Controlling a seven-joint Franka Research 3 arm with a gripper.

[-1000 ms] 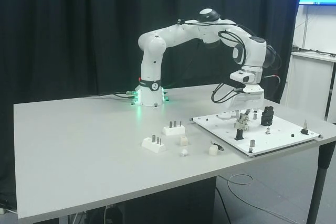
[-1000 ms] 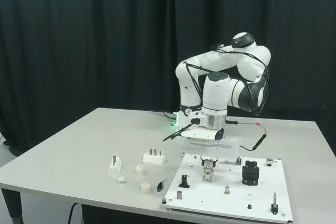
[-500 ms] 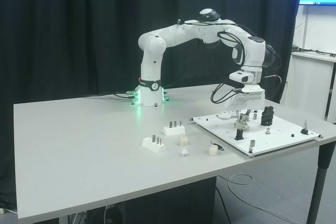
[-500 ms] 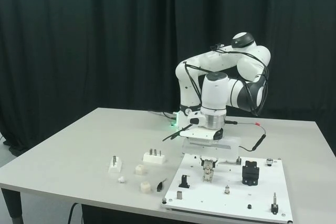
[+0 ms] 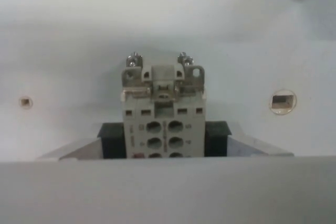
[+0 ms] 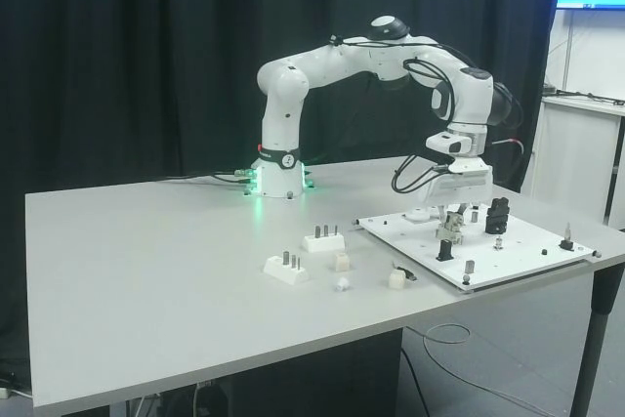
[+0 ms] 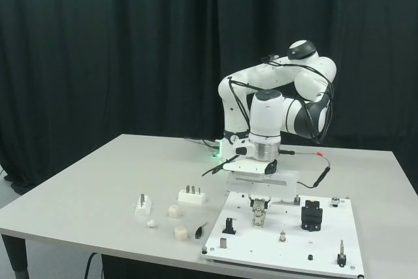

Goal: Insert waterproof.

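Clamped in the tool [image 5: 164, 142]: the waterproof connector [image 5: 163, 124], a boxy white-grey plastic body. Shows round sockets in two columns on its face, small moulded squares above them, and a grey metal bracket on the far end with two ears and two bright screw heads [image 5: 135, 59]. Looks matt and slightly grainy, with sharp moulded edges. Pressed on either side by flat black finger pads [image 5: 112, 139], no gap visible between pad and housing, so a narrow grip set by the connector's width.

Stands upright on the white board [image 5: 63, 51], directly under the wrist, near the board's edge closest to the arm's base. Smooth and flat, that board, with one round recess holding a rectangular slot [image 5: 283, 101] and a smaller hole [image 5: 24, 102] on the opposite side.

Seen only from the wrist: socket pattern, bracket, screws and pad contact. Seen only from the room cameras: the grey bench [image 6: 146, 251], the board lying flat on it close to the bench corner, a black block [image 6: 497, 215] just beside the connector, several short posts and a small black bracket [image 6: 445, 250] on the board. Also two white blocks with grey pins [image 6: 286, 268] and a few little white pieces on the bare bench, well apart from the board. Green glow at the arm's base [image 6: 256, 181].
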